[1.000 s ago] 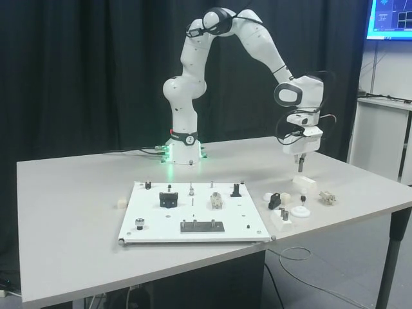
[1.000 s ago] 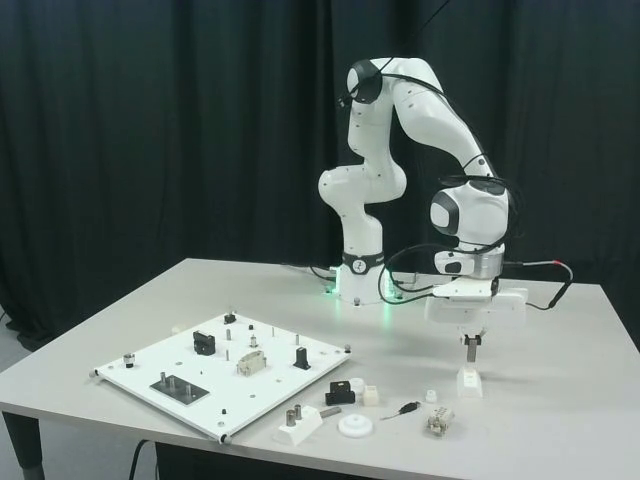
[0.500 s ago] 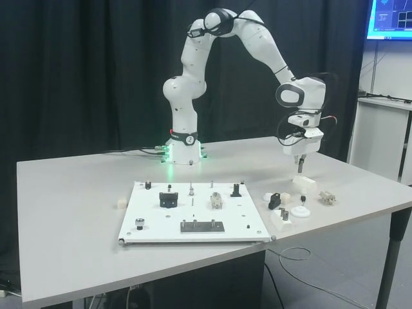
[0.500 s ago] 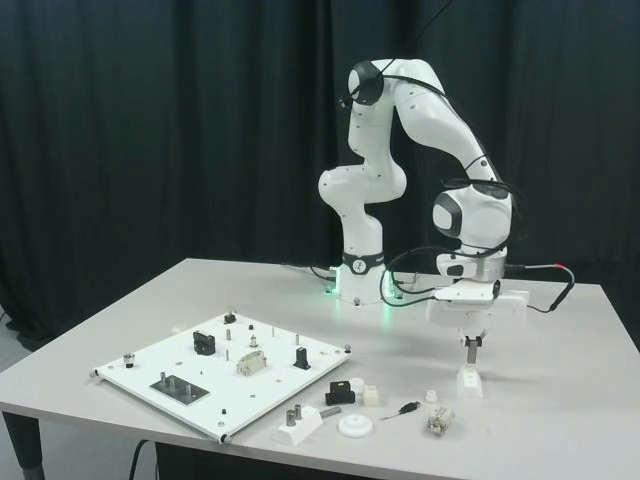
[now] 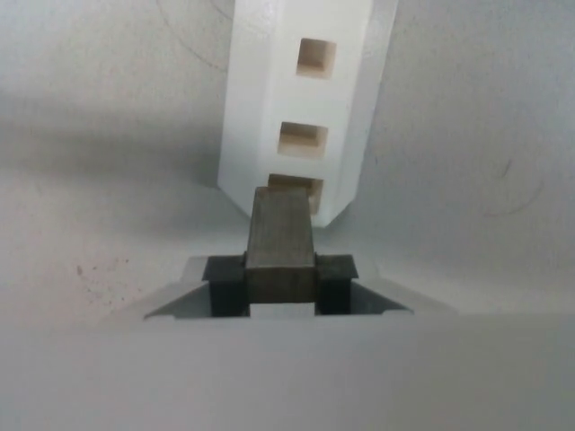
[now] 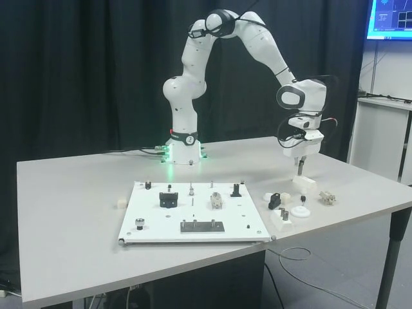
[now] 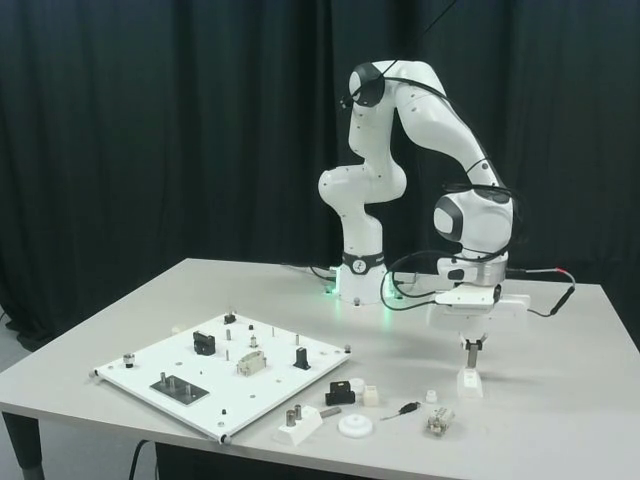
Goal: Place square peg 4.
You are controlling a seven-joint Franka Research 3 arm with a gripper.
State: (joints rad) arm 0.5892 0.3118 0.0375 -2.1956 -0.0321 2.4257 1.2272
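Gripper (image 5: 280,285) clamped on square peg (image 5: 281,229), above white holder block (image 5: 305,90); advise keeping peg vertical, aligning with nearest square hole (image 5: 294,186) before lowering.

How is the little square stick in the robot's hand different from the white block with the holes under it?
The square peg is grey; the white block is white. The peg is pinched in the hand and hangs in the air; the block lies on the grey table. The peg is solid and thin; the block is wider, with three square holes in a row. Both have straight, square-cornered shapes, and the peg hangs right over the block's end hole.
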